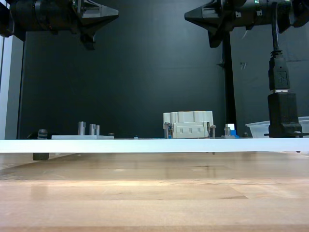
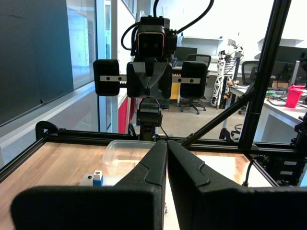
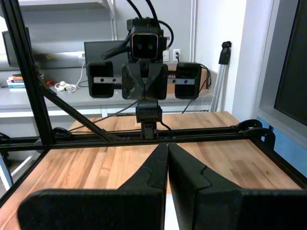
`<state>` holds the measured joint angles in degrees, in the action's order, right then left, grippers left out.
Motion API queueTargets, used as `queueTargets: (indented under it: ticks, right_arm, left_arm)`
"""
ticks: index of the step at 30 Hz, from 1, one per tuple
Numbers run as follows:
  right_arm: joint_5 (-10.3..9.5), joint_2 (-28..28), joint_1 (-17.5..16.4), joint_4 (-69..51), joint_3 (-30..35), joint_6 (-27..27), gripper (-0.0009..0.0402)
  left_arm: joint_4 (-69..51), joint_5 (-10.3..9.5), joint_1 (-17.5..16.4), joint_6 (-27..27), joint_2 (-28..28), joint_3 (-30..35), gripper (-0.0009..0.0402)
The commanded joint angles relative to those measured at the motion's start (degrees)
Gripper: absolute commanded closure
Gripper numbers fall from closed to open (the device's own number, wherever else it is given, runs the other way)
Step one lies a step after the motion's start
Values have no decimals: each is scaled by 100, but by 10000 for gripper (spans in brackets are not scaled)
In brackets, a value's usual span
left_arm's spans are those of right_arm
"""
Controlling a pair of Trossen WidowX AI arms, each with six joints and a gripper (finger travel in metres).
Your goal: Pick the USB connector and install on taskboard
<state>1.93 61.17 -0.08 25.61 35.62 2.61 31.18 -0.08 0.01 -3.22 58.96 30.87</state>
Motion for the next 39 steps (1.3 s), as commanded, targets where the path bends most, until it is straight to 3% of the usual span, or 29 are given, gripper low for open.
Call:
queueTargets:
  ticks: [1,39]
  right_arm:
    - [0,-55,0,125,-127,-4,393]
    - [-50,-256,7,164,-216,-9,393]
  left_arm:
    - [0,2,0,0,0,2,393]
    - [0,2,0,0,2,2,393]
